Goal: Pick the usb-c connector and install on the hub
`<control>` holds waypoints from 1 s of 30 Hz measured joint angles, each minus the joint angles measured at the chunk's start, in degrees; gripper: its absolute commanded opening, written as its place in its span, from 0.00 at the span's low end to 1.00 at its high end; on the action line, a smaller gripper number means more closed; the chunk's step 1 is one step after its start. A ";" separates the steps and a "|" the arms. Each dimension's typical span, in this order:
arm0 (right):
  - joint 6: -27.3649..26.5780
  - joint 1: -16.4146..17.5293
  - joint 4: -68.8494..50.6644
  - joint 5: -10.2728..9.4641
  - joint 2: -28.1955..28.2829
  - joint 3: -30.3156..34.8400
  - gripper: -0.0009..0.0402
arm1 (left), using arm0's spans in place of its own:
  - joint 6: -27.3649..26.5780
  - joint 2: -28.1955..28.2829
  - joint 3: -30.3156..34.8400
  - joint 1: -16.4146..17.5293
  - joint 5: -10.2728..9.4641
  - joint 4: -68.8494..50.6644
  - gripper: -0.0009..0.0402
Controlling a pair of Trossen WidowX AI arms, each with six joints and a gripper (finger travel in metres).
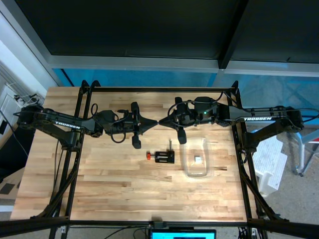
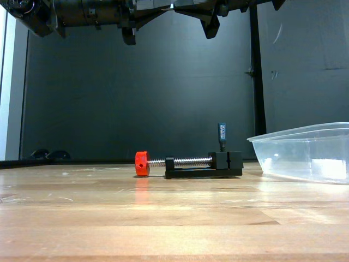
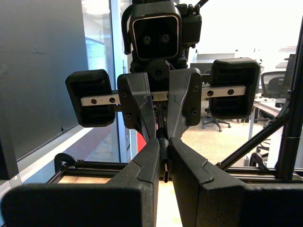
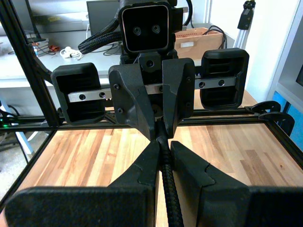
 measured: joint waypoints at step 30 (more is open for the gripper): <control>3.34 4.96 -47.34 6.36 6.62 16.63 0.02 | -0.37 -8.87 -2.14 -0.11 -0.09 -12.79 0.36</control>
